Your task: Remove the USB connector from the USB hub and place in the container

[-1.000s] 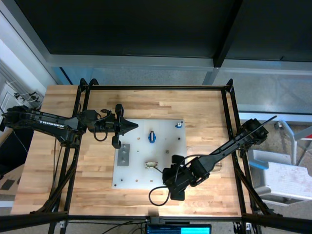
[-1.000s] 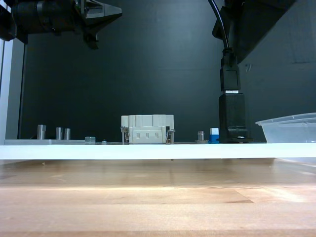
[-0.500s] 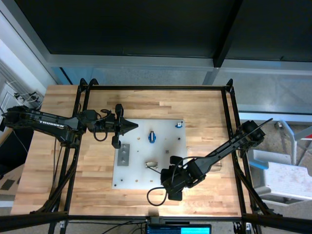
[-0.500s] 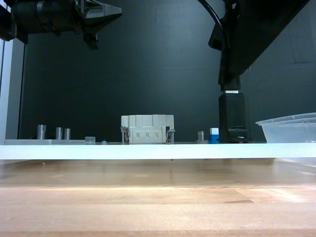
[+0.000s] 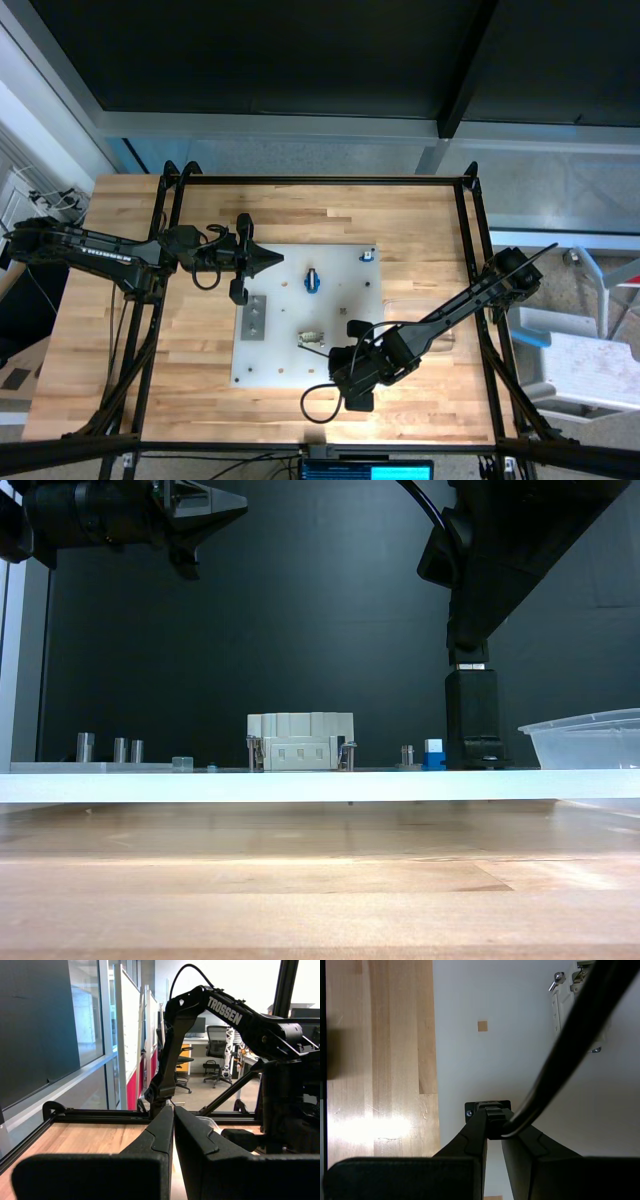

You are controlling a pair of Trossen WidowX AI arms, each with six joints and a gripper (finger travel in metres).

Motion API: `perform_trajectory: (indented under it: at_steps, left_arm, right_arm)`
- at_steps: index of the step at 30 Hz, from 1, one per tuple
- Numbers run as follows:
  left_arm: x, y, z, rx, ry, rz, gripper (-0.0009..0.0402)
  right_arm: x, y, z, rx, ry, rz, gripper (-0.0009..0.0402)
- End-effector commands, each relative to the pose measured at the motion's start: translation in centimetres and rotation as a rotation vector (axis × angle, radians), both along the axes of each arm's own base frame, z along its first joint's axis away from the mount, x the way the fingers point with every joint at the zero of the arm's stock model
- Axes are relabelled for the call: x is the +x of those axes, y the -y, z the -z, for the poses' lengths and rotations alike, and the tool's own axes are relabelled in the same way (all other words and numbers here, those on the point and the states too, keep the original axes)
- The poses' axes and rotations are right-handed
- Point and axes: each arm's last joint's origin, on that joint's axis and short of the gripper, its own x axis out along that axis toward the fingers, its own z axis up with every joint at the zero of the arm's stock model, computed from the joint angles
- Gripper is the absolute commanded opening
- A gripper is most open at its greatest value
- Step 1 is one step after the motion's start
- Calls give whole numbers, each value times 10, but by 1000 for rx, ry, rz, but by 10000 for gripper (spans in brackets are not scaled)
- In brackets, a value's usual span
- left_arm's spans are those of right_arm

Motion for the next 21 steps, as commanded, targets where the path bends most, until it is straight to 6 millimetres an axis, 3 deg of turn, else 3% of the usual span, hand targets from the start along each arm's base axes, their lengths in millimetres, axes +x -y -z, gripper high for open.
perform_trajectory:
  at_steps: [1, 13, 21]
  left_arm:
    - [0, 0, 0, 0, 0, 0, 1]
    - [0, 0, 0, 0, 0, 0, 0]
    - [0, 0, 0, 0, 0, 0, 1]
  right_arm:
    - [0, 1, 0, -20, 0, -17, -2]
    - [14, 3, -3, -56, -50, -74, 0]
    - [11, 3, 0, -48, -55, -37, 0]
